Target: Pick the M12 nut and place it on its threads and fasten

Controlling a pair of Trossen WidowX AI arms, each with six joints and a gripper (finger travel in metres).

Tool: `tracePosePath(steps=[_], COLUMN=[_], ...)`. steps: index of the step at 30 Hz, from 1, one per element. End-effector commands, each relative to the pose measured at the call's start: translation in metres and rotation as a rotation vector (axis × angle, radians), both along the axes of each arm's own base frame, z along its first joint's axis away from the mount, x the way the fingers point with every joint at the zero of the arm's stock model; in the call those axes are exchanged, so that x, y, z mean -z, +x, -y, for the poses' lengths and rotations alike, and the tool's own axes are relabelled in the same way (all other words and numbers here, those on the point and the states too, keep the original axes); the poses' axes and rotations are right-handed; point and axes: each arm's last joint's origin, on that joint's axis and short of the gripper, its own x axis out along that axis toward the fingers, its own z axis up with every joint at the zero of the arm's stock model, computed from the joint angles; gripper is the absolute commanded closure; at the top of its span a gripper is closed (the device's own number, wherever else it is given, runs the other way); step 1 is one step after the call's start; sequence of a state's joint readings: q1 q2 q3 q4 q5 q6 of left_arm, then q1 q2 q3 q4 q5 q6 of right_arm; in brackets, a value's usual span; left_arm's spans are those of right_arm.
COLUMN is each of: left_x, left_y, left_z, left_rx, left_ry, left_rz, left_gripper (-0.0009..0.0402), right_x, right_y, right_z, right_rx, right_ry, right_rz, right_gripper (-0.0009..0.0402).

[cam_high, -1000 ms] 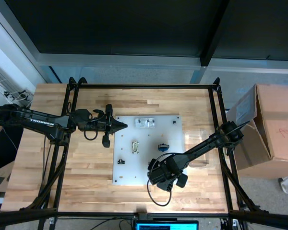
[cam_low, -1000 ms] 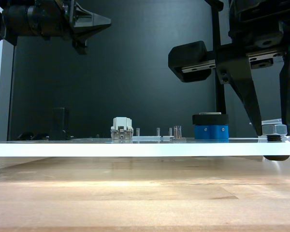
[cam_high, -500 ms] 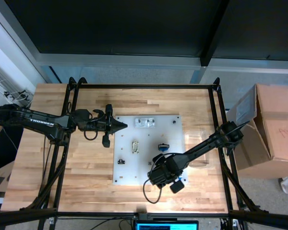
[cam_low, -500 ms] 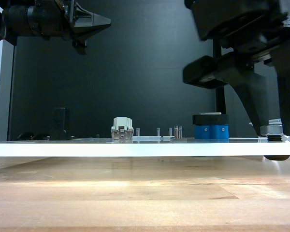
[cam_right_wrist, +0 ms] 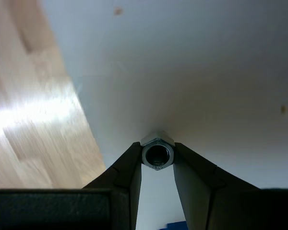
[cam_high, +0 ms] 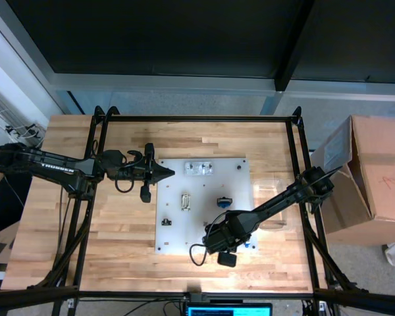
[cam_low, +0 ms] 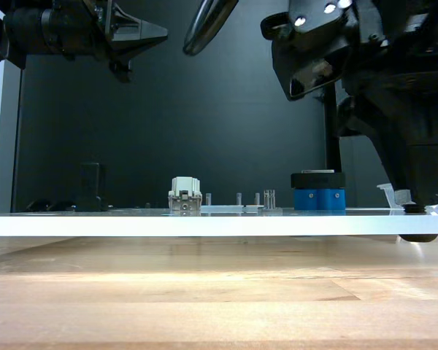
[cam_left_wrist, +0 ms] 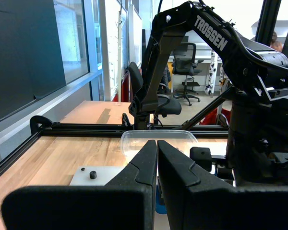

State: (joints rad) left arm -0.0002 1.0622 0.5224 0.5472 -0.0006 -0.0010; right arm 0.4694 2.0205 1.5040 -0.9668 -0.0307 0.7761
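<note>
Pinching nut (cam_right_wrist: 157, 154), seemingly seated: right gripper (cam_right_wrist: 157, 149)

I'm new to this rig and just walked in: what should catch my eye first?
The right hand, low over the near right edge of the white board, is shut on the silver nut, which sits atop its black stud. The left hand, shut, hangs high above the board's far left part.

Glare bleached the table (cam_right_wrist: 36, 112) beside the fingers (cam_right_wrist: 127, 170) of the right gripper (cam_right_wrist: 157, 146); the nut (cam_right_wrist: 157, 156) between them was crisp, the board (cam_right_wrist: 206, 72) beyond soft. Daylight from windows (cam_left_wrist: 69, 43) backlit the dark fingers (cam_left_wrist: 137, 172) of the left gripper (cam_left_wrist: 157, 143).
</note>
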Motion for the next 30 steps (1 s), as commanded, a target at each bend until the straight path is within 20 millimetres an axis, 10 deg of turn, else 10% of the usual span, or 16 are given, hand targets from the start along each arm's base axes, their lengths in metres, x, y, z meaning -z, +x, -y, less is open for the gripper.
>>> tracePosePath(steps=[1, 30], left_x=[-0.0002, -0.0002], left_y=[0.0000, 0.0000], left_z=[0.0000, -0.0001], left_rx=[0.000, 0.000], left_ry=[0.000, 0.000], left_rz=[0.001, 0.001], left_gripper=[0.0393, 0.0393], right_x=[-0.0001, -0.0001], right_y=[0.0014, 0.0018], right_z=[-0.0004, -0.0003], right_rx=[0.175, 1.361], right_ry=[0.014, 0.097], right_rz=[0.001, -0.072], right_gripper=[0.0375, 0.0375])
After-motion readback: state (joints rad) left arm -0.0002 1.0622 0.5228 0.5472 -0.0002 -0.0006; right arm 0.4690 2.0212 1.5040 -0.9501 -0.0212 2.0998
